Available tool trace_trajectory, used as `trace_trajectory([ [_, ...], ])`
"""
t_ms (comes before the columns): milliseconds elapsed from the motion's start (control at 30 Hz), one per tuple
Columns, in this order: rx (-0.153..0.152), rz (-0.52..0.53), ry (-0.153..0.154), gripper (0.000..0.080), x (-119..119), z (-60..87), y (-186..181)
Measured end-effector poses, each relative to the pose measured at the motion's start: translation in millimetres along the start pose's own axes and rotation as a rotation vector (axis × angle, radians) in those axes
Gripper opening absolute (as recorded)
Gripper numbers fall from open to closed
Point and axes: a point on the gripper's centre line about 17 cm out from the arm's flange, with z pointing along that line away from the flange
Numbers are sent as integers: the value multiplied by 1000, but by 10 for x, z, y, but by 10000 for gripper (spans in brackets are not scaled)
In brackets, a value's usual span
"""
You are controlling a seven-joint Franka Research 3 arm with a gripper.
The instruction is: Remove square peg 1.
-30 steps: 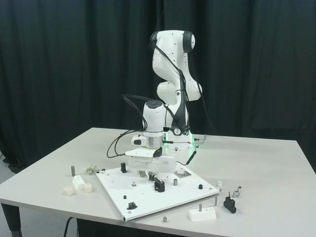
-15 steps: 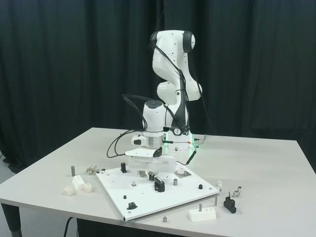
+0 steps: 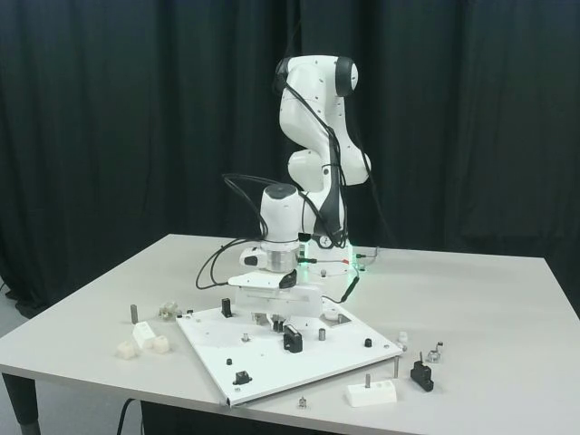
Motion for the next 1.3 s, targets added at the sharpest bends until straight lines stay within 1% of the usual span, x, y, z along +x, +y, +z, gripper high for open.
trace_trajectory([
  [400,6,46,1,46,2,0,-5],
  [967,13,82,2,46,5,-1,-11],
  [1300,14,132,2,46,5,-2,-11],
])
